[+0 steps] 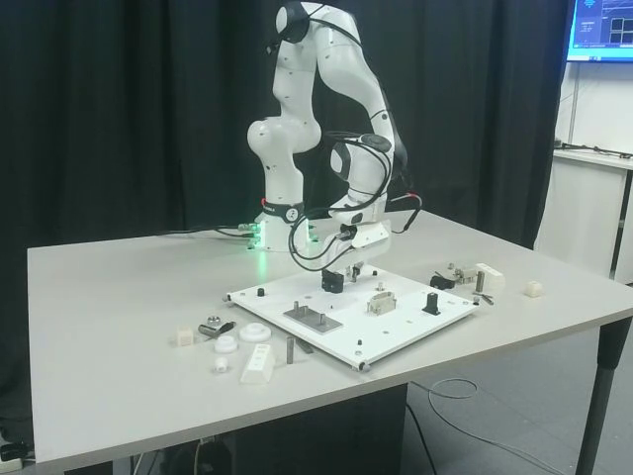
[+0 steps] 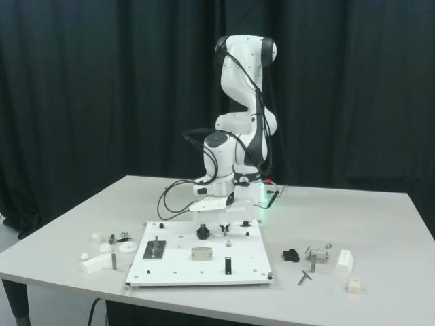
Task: Remove square peg 2.
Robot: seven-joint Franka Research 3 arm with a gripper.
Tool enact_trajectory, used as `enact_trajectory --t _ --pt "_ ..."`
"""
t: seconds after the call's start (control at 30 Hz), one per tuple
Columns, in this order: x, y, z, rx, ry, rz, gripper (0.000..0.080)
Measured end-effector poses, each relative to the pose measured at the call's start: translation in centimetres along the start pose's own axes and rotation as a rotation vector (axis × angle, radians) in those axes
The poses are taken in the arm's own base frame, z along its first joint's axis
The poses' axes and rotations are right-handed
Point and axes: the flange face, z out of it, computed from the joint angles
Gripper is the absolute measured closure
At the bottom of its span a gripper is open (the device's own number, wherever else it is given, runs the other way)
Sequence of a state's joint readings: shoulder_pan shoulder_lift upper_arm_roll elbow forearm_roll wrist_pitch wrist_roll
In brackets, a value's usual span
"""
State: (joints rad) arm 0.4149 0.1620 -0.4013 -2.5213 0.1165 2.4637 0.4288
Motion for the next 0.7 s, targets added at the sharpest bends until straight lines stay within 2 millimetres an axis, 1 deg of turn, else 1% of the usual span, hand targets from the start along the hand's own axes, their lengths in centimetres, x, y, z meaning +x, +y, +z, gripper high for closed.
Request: enact_trajectory --t 0.47,0.7 --pt "-0.1 -0.1 -0.9 -0.016 -0.002 -0.041 0.0736" --pt "-0.1 0.1 -1.8 -0.016 -0.005 -0.047 0.0736"
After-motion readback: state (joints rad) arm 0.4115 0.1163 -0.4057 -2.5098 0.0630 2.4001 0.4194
